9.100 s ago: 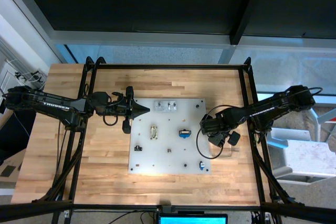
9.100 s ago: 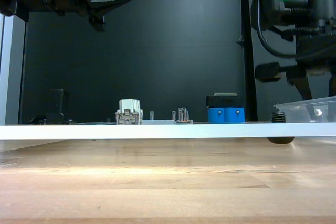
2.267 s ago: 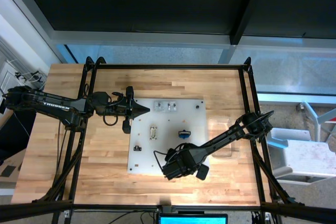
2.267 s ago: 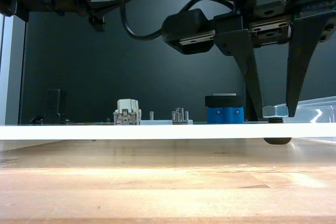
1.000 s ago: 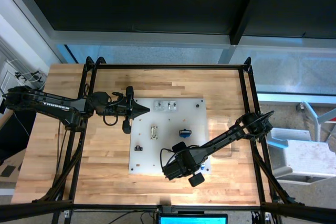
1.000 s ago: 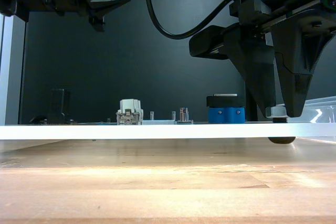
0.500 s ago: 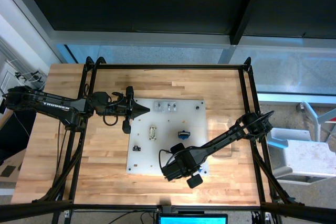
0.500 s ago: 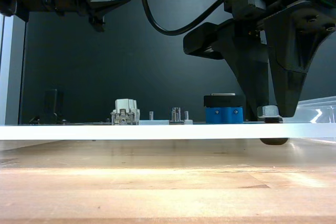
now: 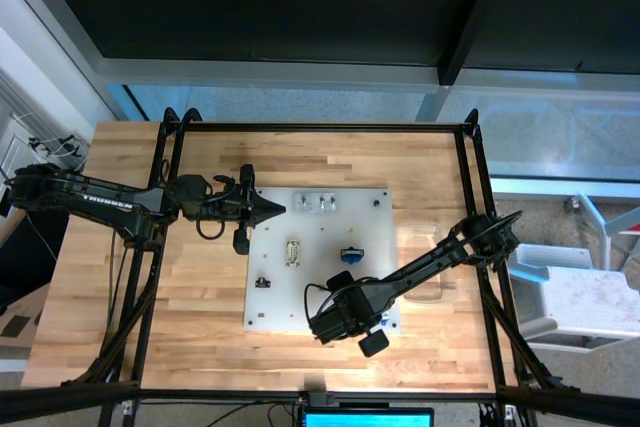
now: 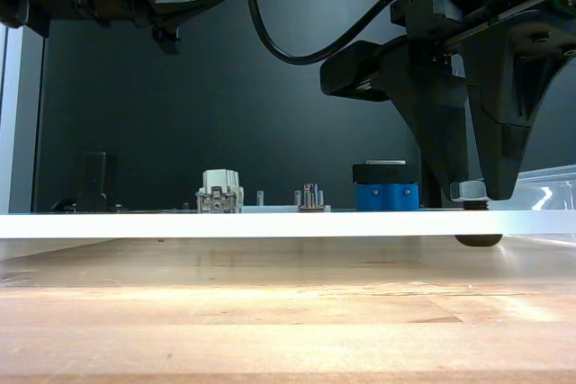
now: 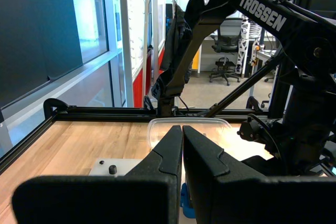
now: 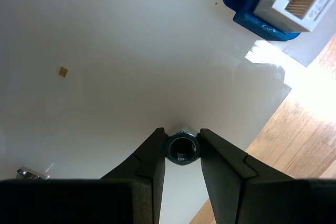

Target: Pick the M12 fastener and fasten on the M12 threads

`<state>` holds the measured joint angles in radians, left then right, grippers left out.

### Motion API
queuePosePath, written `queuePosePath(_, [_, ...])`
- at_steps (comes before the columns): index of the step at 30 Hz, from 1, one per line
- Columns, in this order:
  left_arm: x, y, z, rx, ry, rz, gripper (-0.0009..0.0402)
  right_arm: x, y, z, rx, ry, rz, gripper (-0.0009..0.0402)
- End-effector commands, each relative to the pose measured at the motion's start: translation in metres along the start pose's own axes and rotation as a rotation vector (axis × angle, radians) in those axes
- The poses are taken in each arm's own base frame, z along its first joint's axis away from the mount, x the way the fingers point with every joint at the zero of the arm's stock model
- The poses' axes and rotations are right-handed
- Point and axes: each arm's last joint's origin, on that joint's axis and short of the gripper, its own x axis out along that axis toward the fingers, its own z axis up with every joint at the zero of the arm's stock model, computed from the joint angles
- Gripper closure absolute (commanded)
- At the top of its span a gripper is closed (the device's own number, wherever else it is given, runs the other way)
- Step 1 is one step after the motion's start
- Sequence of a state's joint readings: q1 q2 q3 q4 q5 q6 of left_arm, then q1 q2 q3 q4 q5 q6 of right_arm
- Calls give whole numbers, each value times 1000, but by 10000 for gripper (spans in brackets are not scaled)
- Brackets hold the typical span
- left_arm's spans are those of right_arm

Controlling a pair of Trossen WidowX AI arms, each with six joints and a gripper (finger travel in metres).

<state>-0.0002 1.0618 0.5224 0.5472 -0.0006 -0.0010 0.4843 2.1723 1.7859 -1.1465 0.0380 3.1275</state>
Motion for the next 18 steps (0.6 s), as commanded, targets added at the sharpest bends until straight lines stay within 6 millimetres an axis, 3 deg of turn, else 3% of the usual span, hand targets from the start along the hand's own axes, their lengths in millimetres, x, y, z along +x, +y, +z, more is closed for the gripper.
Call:
queuePosePath(1, [0, 0, 0, 0, 0, 0, 393, -2, 0, 0, -3, 5, 0, 379])
queuePosePath(18, [0, 0, 0, 0, 0, 0, 393, -5, 0, 0, -14, 18, -3, 371])
